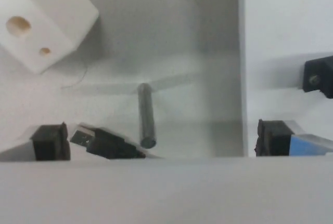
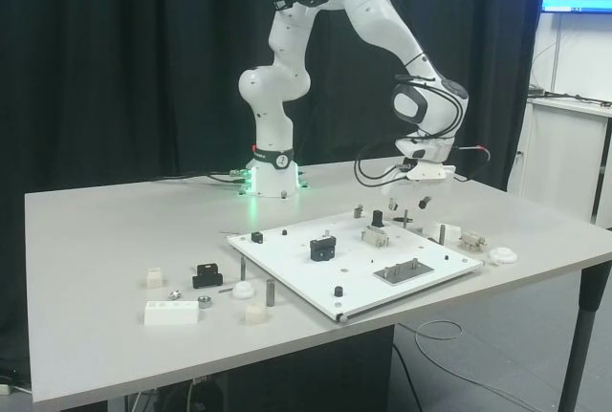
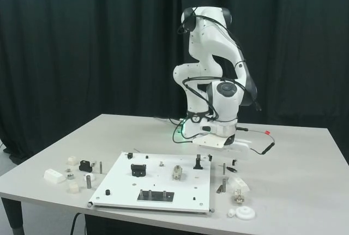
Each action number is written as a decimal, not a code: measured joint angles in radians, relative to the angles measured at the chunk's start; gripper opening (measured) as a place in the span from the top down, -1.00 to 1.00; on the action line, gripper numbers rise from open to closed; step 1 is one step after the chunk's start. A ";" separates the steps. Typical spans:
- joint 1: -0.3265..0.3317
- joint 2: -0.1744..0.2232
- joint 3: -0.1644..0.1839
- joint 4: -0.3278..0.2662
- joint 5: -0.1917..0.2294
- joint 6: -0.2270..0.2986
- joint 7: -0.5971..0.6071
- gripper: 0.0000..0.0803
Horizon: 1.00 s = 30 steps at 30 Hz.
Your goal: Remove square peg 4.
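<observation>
In the wrist view a grey peg [image 1: 146, 115] stands upright below my gripper [image 1: 160, 141], nearer one of the black fingertips [image 1: 50, 142] than the other. The jaws stand wide apart, open, with nothing held between them. A black plug [image 1: 107, 142] lies beside the peg's near end. In the room views the gripper [image 2: 410, 208] [image 3: 229, 165] hangs just above the far right corner of the white board [image 2: 287, 249] [image 3: 125, 183]. From the room views I cannot tell which small upright piece there is the peg.
A white block [image 1: 41, 21] with two holes lies close to the gripper. On the board stand a black mount [image 2: 322, 248] and a grey plate with pegs [image 2: 409, 271]. Loose parts, including a white block [image 2: 172, 312], lie beside one end of the board, and a white disc [image 2: 502, 255] beside the other.
</observation>
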 joint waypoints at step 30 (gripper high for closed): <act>-0.019 -0.015 0.000 0.141 -0.004 -0.214 -0.063 -0.99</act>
